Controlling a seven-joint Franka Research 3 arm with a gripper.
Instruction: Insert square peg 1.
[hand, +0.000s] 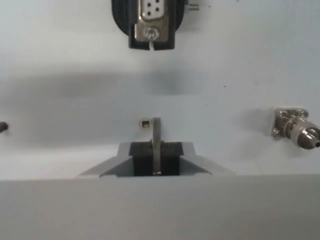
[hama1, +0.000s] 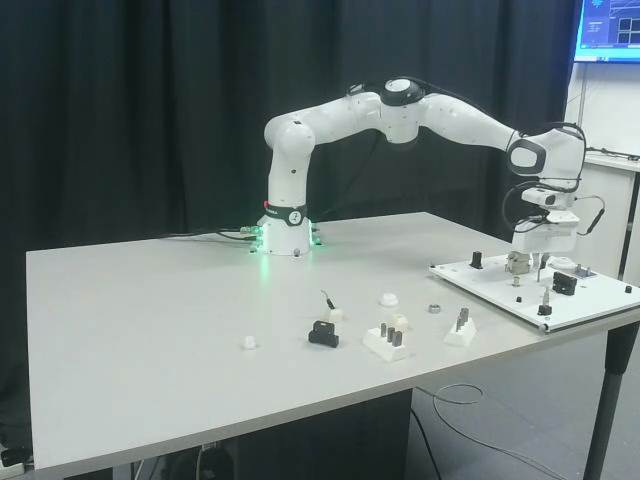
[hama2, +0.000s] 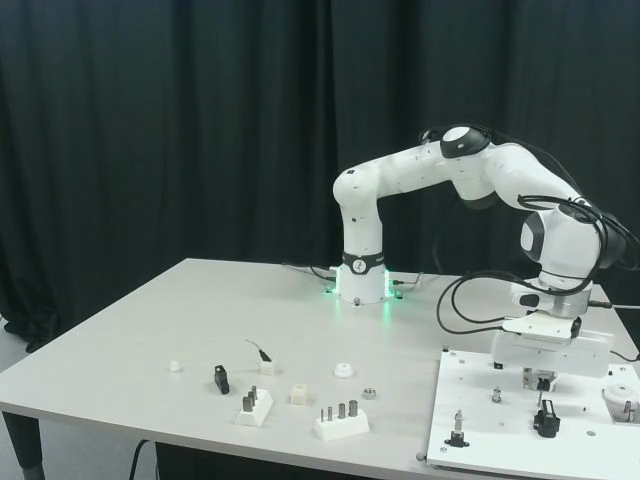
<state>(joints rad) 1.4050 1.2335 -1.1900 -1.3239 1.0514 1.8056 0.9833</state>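
Note:
In the wrist view my gripper (hand: 156, 159) is shut on a thin grey square peg (hand: 156, 137), held upright between the black fingers (hand: 142, 160). The peg's lower end hangs just beside a small square hole (hand: 145, 123) in the white board (hand: 75, 105), a little off to one side of it. In the first room view the gripper (hama1: 527, 263) hangs low over the white board (hama1: 590, 303) at the table's right end. The second room view shows the gripper (hama2: 537, 379) close above the board (hama2: 500, 430).
On the board near the hole are a D-sub connector (hand: 152, 22), a threaded coaxial connector (hand: 296, 129) and a black screw (hand: 3, 127). On the grey table stand two white peg holders (hama1: 388, 339) (hama1: 460, 328), a black part (hama1: 323, 334), white caps (hama1: 250, 343) and a nut (hama1: 434, 308).

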